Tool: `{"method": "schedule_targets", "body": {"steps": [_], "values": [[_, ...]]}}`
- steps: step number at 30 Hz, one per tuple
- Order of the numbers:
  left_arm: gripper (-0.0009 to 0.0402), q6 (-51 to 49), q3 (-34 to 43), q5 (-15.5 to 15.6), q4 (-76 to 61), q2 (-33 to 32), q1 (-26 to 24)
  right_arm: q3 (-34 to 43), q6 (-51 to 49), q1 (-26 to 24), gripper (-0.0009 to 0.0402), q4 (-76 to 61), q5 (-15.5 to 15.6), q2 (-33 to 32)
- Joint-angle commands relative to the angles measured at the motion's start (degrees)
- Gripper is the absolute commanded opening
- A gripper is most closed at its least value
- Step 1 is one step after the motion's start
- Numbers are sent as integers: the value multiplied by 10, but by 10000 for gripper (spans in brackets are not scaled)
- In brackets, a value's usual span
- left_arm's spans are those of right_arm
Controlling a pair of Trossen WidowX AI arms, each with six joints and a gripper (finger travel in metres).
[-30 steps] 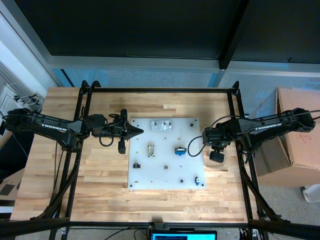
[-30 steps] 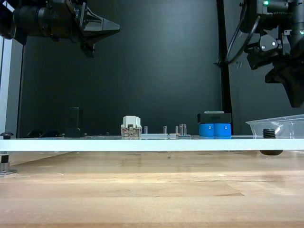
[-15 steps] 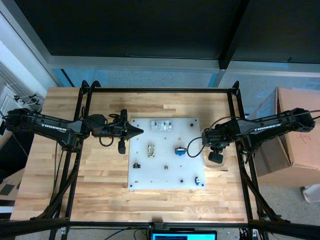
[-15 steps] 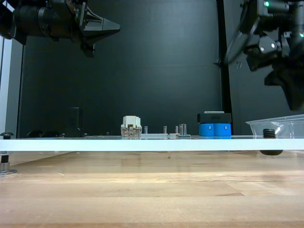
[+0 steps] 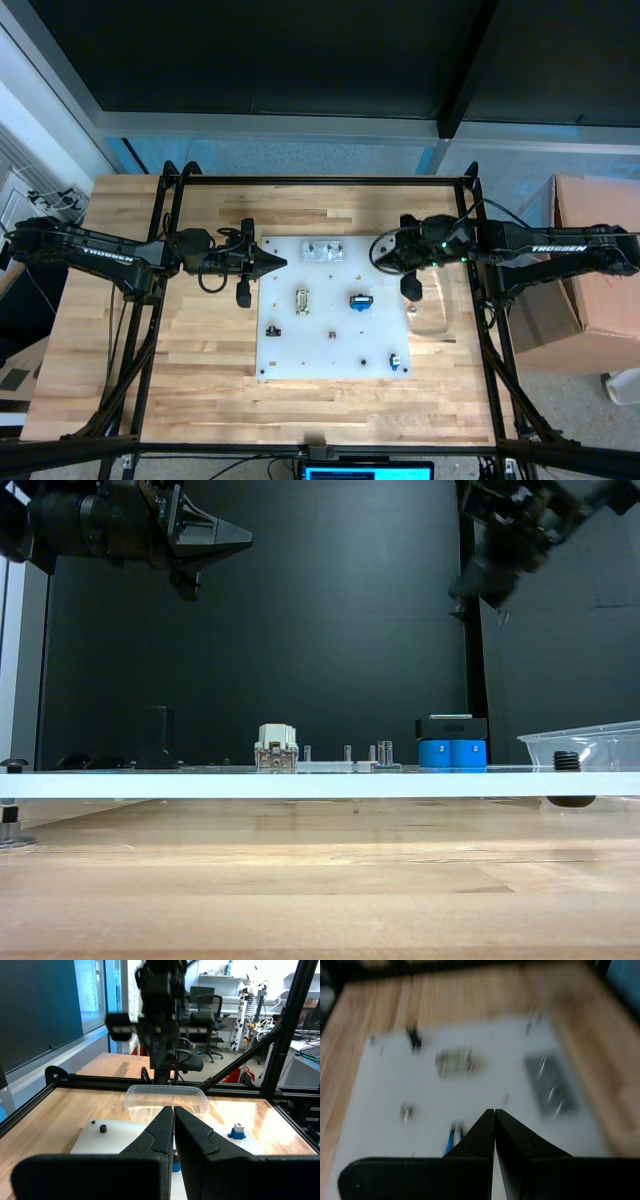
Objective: Unfasten the M12 nut and place it in the container
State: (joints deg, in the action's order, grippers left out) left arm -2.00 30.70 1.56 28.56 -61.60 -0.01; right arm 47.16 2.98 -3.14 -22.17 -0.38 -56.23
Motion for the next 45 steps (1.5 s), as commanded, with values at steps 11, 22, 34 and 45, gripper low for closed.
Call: {"method": "schedule_targets", "body": {"steps": [11,22,34,45], "values": [[0,0,0,0,0,0,0,-127,-18,-42,0,422,65,0],[0,0,0,0,0,0,0,-216,9,-42,0,537,81,0],[0,0,0,0,0,0,0,-214,22,-42,0,532,81,0],[0,0,0,0,0,0,0,-203,26,-23,0,527,57,-5]]}}
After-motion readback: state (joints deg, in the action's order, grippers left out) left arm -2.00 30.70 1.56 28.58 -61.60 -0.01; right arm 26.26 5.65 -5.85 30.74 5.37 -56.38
